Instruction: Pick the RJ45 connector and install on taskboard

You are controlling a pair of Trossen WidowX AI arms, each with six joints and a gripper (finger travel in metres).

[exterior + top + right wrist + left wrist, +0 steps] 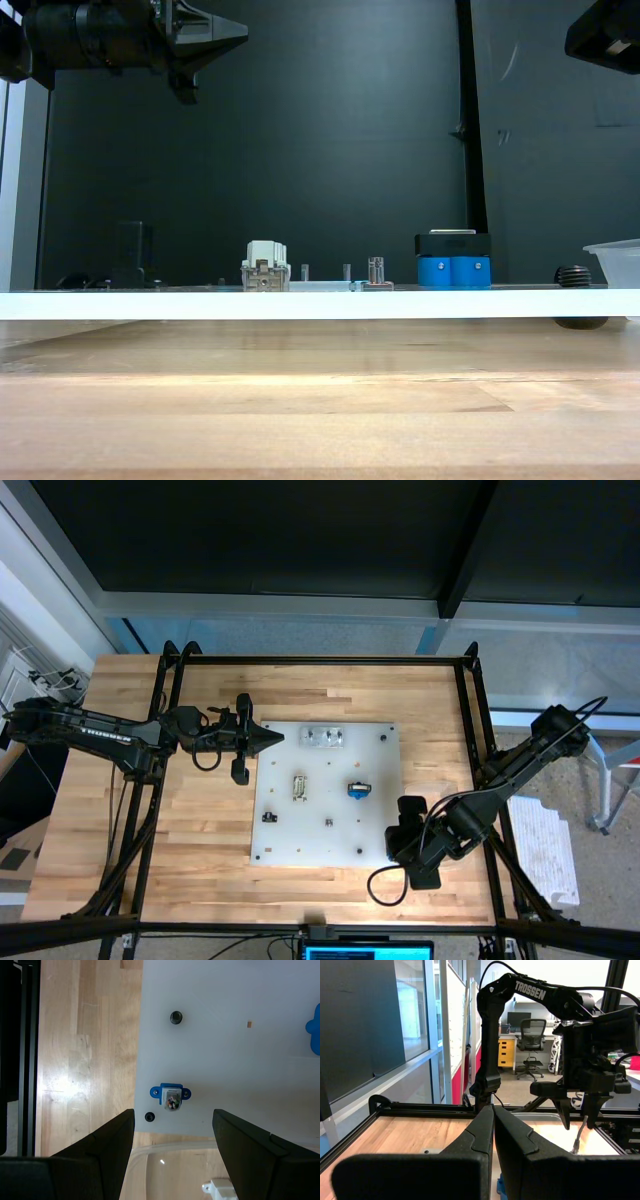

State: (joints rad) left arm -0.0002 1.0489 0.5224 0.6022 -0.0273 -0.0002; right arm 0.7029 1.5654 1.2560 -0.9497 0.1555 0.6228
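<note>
Pale wooden bench (200, 860) carries the large white square taskboard (310, 835); left end effector (277, 738) hovers clenched at its 10 o'clock corner; right end effector (173, 1115), released wide, hangs over the 5 o'clock corner, above the tiny silvery-clear RJ45 connector (172, 1104) in a blue fitting (170, 1088).

a clear tray (170, 1165) lies on the wooden table (85, 1050).

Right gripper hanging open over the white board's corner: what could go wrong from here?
The right gripper hangs open over the board with a small blue fitting and a black screw below, between its fingers; coming down, a finger might clip them. The clear tray lies just beside the board's edge, so its rim could get nudged. The left gripper, shut, hovers high over the board's far left corner; if both reach inward, the arms might clash.
</note>
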